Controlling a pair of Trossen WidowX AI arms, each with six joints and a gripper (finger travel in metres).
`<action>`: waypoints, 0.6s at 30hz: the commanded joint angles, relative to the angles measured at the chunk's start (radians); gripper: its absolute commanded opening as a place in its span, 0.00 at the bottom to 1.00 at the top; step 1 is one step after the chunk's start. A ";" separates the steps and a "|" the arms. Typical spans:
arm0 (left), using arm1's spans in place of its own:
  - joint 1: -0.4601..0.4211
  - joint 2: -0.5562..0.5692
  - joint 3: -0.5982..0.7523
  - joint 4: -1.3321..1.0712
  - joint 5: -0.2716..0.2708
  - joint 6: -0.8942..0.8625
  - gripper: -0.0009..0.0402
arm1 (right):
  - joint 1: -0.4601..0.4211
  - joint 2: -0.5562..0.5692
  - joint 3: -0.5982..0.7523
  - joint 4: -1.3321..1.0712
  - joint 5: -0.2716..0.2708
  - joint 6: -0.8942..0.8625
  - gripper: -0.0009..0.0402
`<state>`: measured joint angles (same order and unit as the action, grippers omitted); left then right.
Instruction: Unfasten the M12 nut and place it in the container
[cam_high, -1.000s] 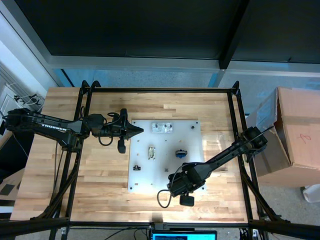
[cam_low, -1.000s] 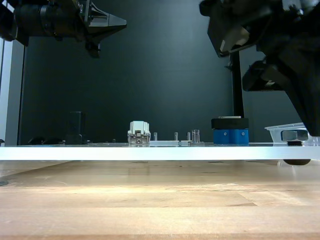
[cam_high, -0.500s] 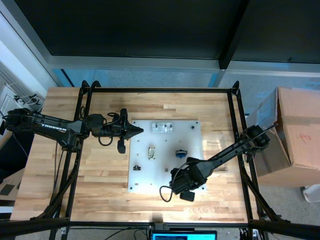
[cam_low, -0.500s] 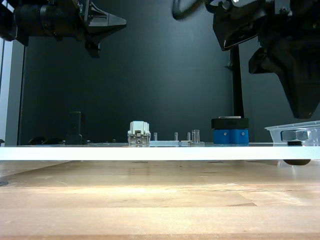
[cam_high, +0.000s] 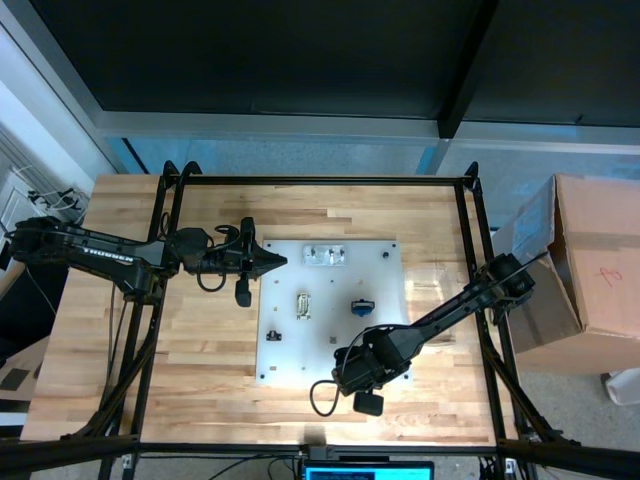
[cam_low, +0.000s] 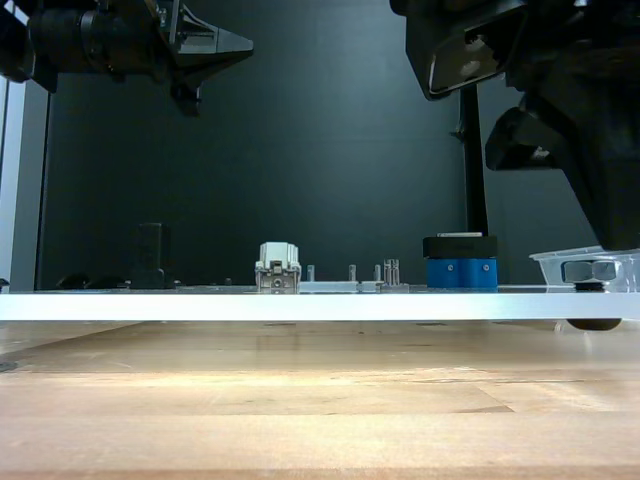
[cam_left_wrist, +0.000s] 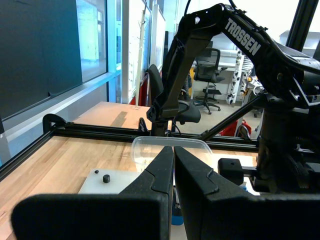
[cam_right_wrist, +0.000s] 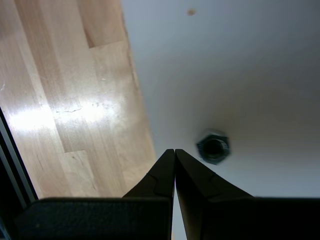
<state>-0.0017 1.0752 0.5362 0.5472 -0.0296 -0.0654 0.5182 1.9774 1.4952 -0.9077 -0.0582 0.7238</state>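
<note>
Wooden bench (cam_high: 200, 350) carries the white board (cam_high: 300, 375). The left gripper (cam_high: 278, 260), clenched on nothing, hangs over the board's far left edge. The right gripper (cam_right_wrist: 174, 152), also clenched empty, hovers just beside the silver nut (cam_right_wrist: 213, 146), which sits on its stud (cam_low: 590, 286), outside the container (cam_left_wrist: 170, 146). To grip well, the right gripper should part its fingers, centre over the nut and come down squarely across two flats before turning. Since half a second ago the right wrist has swung toward the bench's near edge; the nut has not moved.
</note>
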 joint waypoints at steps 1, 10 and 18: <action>0.000 0.000 0.000 0.000 0.000 0.000 0.02 | -0.001 0.011 -0.002 0.002 -0.015 -0.007 0.02; 0.000 0.000 0.000 0.000 0.000 0.000 0.02 | -0.001 0.003 0.006 -0.187 0.150 0.027 0.02; 0.000 -0.002 0.000 -0.018 0.000 0.000 0.02 | 0.000 -0.014 0.020 -0.201 0.180 0.025 0.02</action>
<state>-0.0013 1.0744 0.5362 0.5396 -0.0299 -0.0654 0.5201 1.9678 1.5150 -1.1160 0.1249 0.7502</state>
